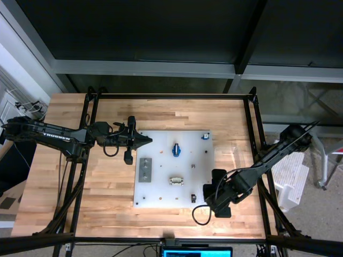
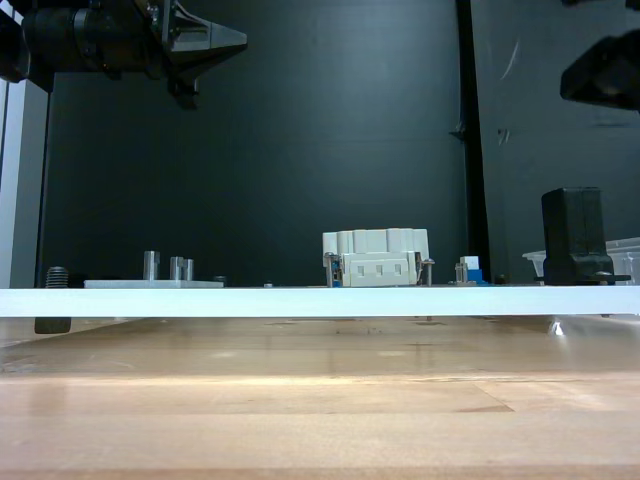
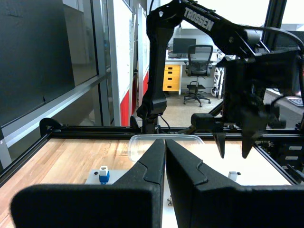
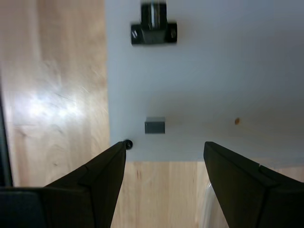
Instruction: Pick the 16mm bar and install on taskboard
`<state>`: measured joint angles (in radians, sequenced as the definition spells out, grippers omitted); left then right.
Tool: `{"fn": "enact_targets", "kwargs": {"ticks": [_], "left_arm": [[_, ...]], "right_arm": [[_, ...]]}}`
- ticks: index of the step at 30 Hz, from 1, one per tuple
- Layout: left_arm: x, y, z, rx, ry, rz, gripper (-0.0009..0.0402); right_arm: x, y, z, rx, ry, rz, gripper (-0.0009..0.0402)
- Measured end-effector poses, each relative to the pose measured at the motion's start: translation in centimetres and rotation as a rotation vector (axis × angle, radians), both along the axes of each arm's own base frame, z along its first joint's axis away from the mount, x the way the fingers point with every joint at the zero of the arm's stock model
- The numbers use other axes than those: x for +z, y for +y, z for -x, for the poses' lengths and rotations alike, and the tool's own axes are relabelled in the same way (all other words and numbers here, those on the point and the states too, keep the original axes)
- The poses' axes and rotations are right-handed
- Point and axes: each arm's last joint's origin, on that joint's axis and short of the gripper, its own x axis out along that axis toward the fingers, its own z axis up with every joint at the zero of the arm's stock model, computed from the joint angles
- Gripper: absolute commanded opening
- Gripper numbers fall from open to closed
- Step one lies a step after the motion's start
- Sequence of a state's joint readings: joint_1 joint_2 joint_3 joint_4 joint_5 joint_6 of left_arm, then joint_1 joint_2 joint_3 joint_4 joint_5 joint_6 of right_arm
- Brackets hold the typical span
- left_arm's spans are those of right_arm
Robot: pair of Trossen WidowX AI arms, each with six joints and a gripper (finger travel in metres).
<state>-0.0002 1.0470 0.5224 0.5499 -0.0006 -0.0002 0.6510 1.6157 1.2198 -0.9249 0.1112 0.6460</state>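
Right claw (image 4: pixel 165 145) released over the grey peg (image 4: pixel 155 126) on the board (image 4: pixel 199 71): I'd judge it light, stiff, slick; pinch its sides. Left claw (image 3: pixel 165 142) clenched empty, opposite edge.

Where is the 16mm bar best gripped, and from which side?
Probably its middle, from above: the 16mm bar sits low on the taskboard with bare board all round. The right gripper hangs above it, jaws open; the left gripper, jaws shut, hangs above the board's left edge.
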Motion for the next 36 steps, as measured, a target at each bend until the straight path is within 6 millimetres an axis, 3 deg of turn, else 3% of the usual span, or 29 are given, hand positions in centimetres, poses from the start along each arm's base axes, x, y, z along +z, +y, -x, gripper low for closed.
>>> {"fn": "enact_targets", "kwargs": {"ticks": [10, 22, 36], "left_arm": [[0.0, 0.0, 0.0, 0.000, 0.000, 0.000, 0.0000], [0.0, 0.0, 0.0, 0.000, 0.000, 0.000, 0.0000], [0.0, 0.0, 0.0, 0.000, 0.000, 0.000, 0.0000]], "right_arm": [[3.8, -3.3, 0.9, 0.006, -0.210, 0.024, 0.0124], [5.4, -8.9, 2.6, -0.037, -0.389, 0.036, -0.0004], [9.1, -14.3, 2.9, -0.084, -0.661, 0.133, 0.0000]]}}
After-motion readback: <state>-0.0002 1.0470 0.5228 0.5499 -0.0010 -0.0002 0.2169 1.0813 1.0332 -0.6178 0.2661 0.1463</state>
